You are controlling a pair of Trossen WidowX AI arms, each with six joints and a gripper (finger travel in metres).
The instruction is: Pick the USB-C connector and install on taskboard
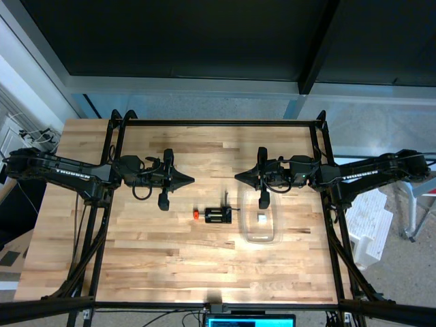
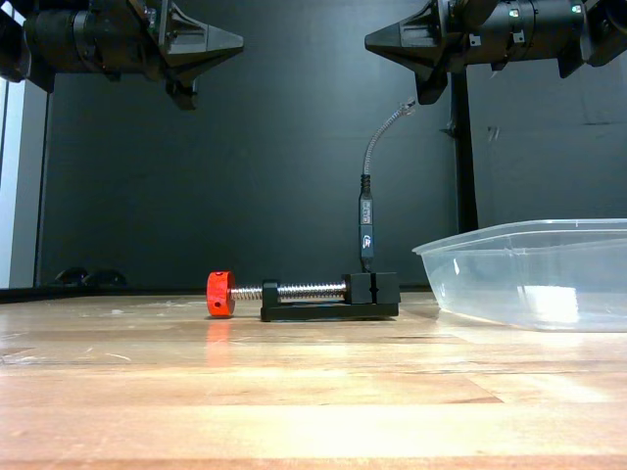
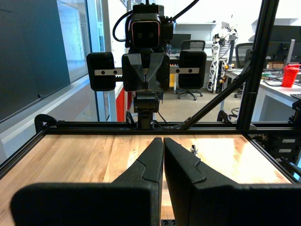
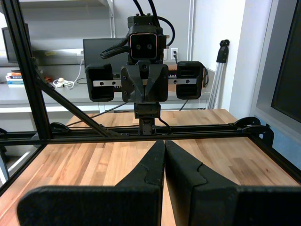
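Claws first: your left claw (image 1: 193,180) hangs high above the table (image 1: 136,259), left of centre in the high view, its fingers (image 3: 151,157) pressed together on nothing. The right claw (image 1: 236,178) mirrors it just right of centre, tip to tip with a gap between them, also closed and empty, as the right wrist view shows. Neither is near any part. Below that gap and slightly toward the near edge lies the taskboard (image 2: 328,305), with its red-orange knob (image 2: 220,294) at the left end in the low view. From the block at its right end the USB-C connector (image 2: 364,223) rises upright, and its short cable tail curves up and to the right. To the right of the board, apart from it, sits the clear tray (image 2: 460,279) with a small white cube (image 1: 262,218) inside. To my eye the plug is already in its slot and both arms are parked, so the pick and the install look done. I cannot tell from here whether the plug is seated to full depth. If you judge it proud, bring the right claw down over the plug body, keep it vertical and press straight down; otherwise nothing more is called for.
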